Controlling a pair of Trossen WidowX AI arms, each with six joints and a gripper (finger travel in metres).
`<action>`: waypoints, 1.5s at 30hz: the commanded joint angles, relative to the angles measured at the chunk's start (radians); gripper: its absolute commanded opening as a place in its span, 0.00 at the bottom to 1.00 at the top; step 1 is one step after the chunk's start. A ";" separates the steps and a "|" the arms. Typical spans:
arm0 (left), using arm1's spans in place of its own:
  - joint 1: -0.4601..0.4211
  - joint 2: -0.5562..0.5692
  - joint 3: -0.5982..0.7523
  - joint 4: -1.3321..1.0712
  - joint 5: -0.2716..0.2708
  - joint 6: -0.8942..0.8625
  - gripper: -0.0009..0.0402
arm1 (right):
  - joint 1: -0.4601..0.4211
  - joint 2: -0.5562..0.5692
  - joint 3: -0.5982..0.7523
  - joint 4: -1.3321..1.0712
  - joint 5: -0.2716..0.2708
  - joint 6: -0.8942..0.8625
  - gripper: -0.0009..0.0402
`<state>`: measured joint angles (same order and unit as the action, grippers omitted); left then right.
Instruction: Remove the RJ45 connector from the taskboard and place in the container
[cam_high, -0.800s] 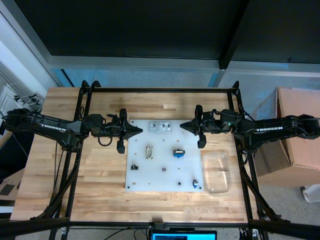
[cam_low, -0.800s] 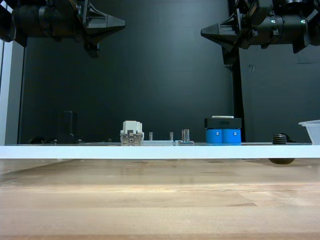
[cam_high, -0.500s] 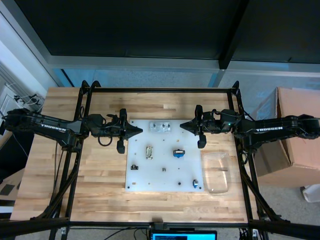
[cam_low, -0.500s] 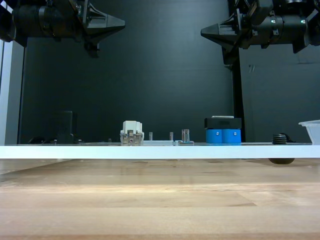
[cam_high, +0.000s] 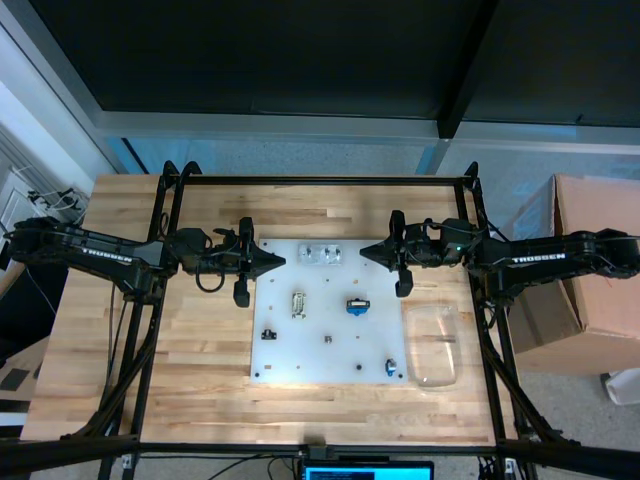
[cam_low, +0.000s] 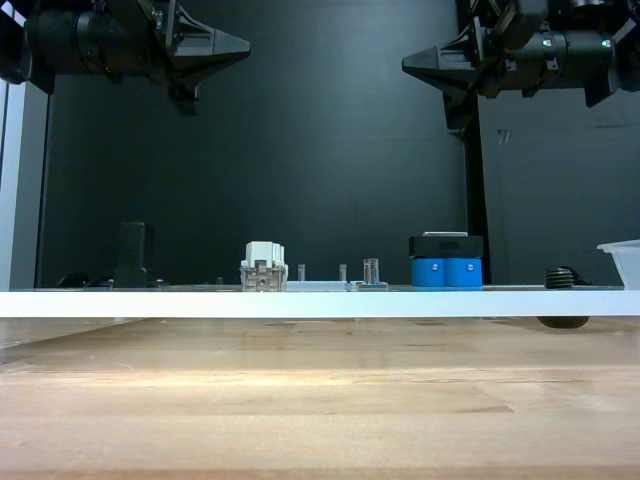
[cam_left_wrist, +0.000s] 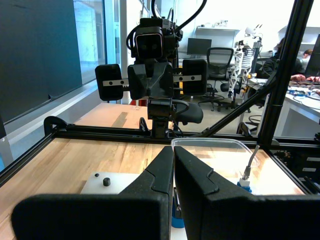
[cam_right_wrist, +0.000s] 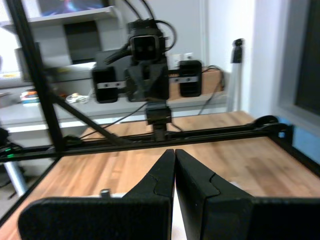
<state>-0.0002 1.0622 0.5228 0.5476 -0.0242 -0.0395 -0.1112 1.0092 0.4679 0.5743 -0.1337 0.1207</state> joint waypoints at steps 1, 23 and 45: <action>0.000 0.000 0.000 0.000 0.000 0.000 0.02 | 0.006 -0.005 0.014 -0.050 -0.018 0.008 0.02; 0.000 0.000 0.000 0.001 0.000 0.000 0.02 | 0.461 -0.064 0.320 -0.975 0.438 0.184 0.02; 0.000 0.000 0.000 0.000 0.000 0.000 0.02 | 0.731 0.182 0.634 -1.485 0.449 0.488 0.02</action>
<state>-0.0002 1.0622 0.5224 0.5476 -0.0238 -0.0395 0.6079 1.1748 1.0904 -0.8967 0.3214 0.5945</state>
